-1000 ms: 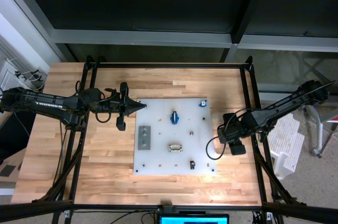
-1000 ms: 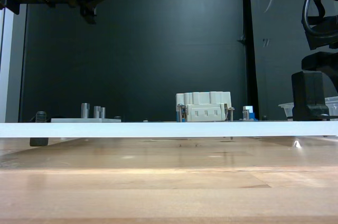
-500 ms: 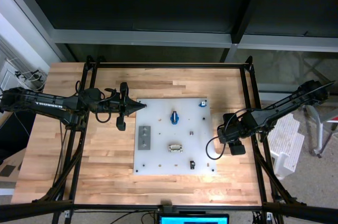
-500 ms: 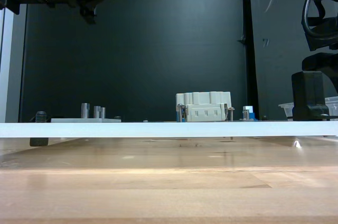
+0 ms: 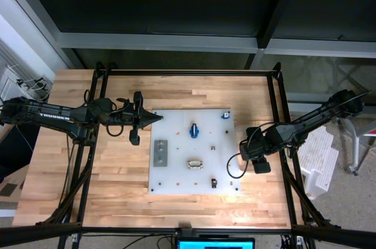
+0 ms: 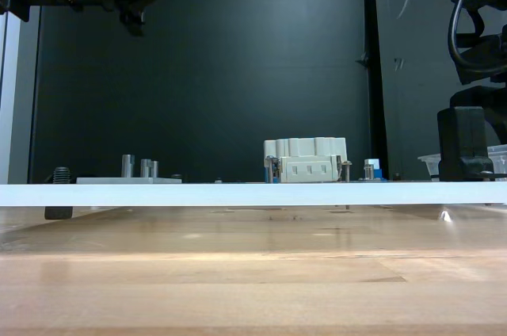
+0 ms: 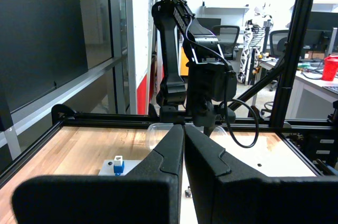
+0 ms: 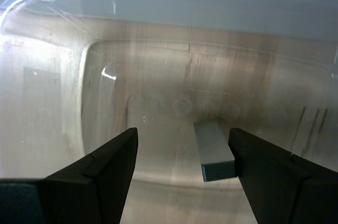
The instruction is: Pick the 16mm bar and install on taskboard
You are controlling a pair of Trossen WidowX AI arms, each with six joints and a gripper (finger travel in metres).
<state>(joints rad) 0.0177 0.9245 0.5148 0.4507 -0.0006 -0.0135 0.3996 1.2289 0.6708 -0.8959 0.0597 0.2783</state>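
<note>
A short grey bar (image 8: 214,150), the 16mm bar, lies free on the floor of a clear plastic bin (image 8: 79,76). My right gripper (image 8: 182,133) hangs open just over it, and the bar lies nearer one finger (image 8: 269,174). Seen from above, this right gripper (image 5: 254,150) points down just off the right edge of the white taskboard (image 5: 176,175). My left gripper (image 5: 156,118) is shut on nothing, held high over the board's far left corner, its fingers (image 7: 174,150) pressed together.
The board carries a grey block with pins (image 5: 160,152), a beige connector (image 5: 195,164) and a blue part (image 5: 194,130). Black frame rails (image 5: 281,120) run along both table sides. The right arm (image 6: 469,142) and the bin's rim (image 6: 432,162) stand at the board's right end.
The right arm has shifted slightly toward the board and the near edge. The left arm has not moved.
</note>
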